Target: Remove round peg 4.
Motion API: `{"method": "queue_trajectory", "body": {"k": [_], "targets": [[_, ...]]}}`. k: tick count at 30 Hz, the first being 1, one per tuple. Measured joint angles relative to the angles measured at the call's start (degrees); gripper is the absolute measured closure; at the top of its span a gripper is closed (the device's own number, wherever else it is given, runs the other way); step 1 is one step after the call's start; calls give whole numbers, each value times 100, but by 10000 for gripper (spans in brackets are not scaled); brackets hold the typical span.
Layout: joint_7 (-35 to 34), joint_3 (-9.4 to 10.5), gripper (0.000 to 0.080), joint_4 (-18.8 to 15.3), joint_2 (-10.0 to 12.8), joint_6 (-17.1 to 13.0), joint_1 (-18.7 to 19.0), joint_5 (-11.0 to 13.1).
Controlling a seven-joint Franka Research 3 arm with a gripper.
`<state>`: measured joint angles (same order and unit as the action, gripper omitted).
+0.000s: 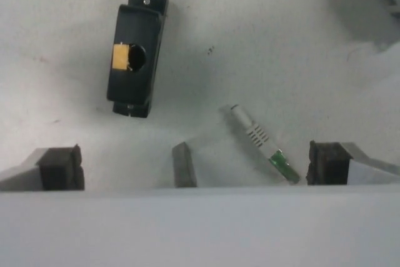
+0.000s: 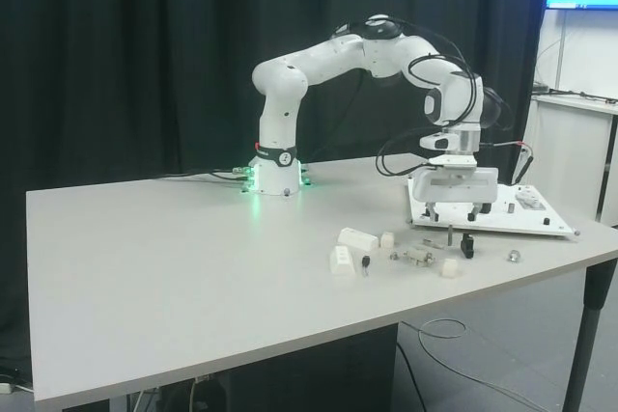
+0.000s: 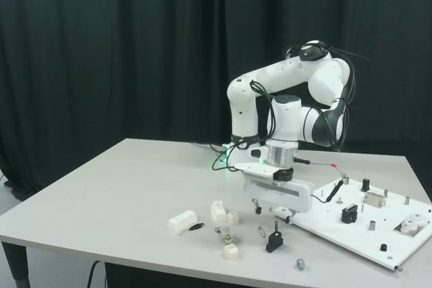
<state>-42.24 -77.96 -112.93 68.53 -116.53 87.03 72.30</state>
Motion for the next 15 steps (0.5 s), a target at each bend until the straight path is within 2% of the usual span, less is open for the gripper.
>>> {"method": "queue_trajectory", "body": {"k": [15], "targets": [[0, -131, 3, 26, -1, 126, 2, -44]]}}
